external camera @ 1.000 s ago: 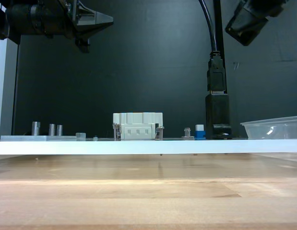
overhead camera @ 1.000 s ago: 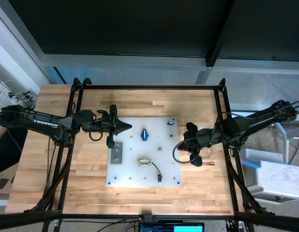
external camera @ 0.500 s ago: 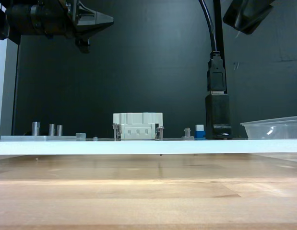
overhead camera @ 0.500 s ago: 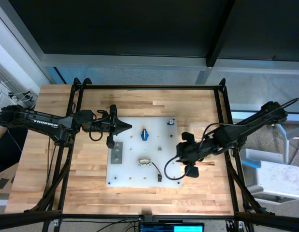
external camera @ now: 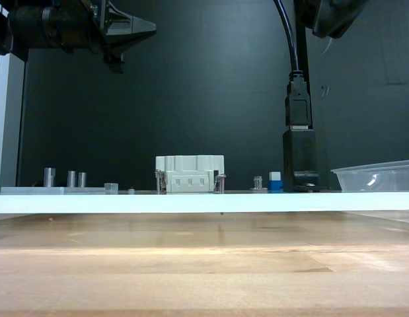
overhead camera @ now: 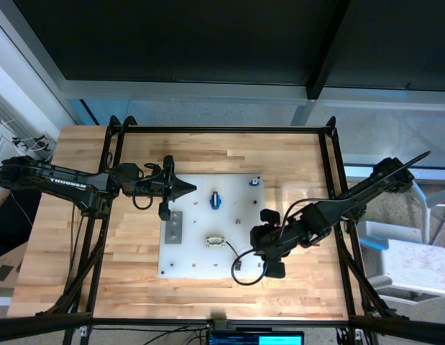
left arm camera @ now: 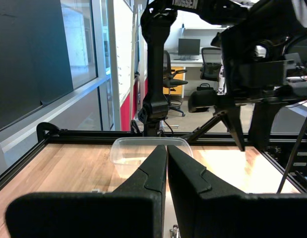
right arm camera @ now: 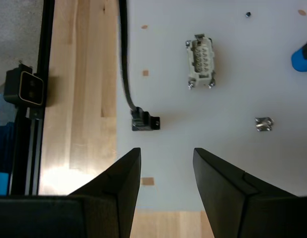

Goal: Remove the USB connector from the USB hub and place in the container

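Note:
The USB connector (right arm camera: 137, 115) is a thin black cable plugged into the small black USB hub (right arm camera: 148, 123) near the white board's front edge. In the low view the USB connector (external camera: 297, 99) stands upright in the USB hub (external camera: 300, 162). My right gripper (right arm camera: 166, 151) hangs open above the board, just short of the hub, with nothing between its fingers. From above, the right gripper (overhead camera: 255, 244) sits just right of the USB hub (overhead camera: 237, 264). The clear container (overhead camera: 297, 195) lies right of the board, also seen as the container (external camera: 379, 175). My left gripper (overhead camera: 185, 188) is shut and empty, high over the board's back left.
The white board (overhead camera: 197, 267) carries a white multi-pin connector (overhead camera: 215, 242), a blue part (overhead camera: 215, 200) and a grey block with pegs (overhead camera: 175, 230). A black frame (overhead camera: 222, 130) rings the wooden table.
My right arm has swung left and toward the near edge, from beside the board's right side to over the board by the hub. The left arm has not moved.

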Controlling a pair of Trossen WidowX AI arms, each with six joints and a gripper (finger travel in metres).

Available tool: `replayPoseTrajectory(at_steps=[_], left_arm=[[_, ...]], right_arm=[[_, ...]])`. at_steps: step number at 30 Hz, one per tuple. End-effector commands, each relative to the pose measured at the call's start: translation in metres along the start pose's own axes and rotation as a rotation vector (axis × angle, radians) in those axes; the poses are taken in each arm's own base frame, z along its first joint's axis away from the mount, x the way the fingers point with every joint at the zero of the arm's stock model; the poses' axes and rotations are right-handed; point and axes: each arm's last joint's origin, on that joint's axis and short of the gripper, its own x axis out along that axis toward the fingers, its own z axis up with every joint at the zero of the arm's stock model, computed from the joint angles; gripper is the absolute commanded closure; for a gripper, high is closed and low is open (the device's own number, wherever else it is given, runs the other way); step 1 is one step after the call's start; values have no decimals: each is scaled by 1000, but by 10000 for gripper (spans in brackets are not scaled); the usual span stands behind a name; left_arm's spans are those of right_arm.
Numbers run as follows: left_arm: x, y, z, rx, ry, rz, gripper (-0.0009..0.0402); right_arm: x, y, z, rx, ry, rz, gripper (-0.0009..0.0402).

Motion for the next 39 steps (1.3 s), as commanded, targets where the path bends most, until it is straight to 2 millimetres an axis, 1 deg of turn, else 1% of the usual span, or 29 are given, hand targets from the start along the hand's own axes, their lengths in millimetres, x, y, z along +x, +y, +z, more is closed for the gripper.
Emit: replayPoseTrajectory(at_steps=[1, 7, 15, 22, 32, 39], left_arm=[[0, 0, 0, 0, 0, 0, 392], [0, 0, 0, 0, -1, 0, 392], [0, 0, 0, 0, 0, 0, 392], [0, 0, 0, 0, -1, 0, 392], [0, 0, 0, 0, 0, 0, 392], [0, 0, 0, 0, 0, 0, 392]], right_arm=[[6, 4, 3, 12, 8, -4, 242], [17, 12, 7, 21, 23, -10, 242], [34, 19, 9, 26, 30, -12, 242], [45, 22, 10, 25, 37, -22, 242], [65, 28, 16, 4, 69, -43, 243], [79, 27, 14, -5, 97, -62, 242]])
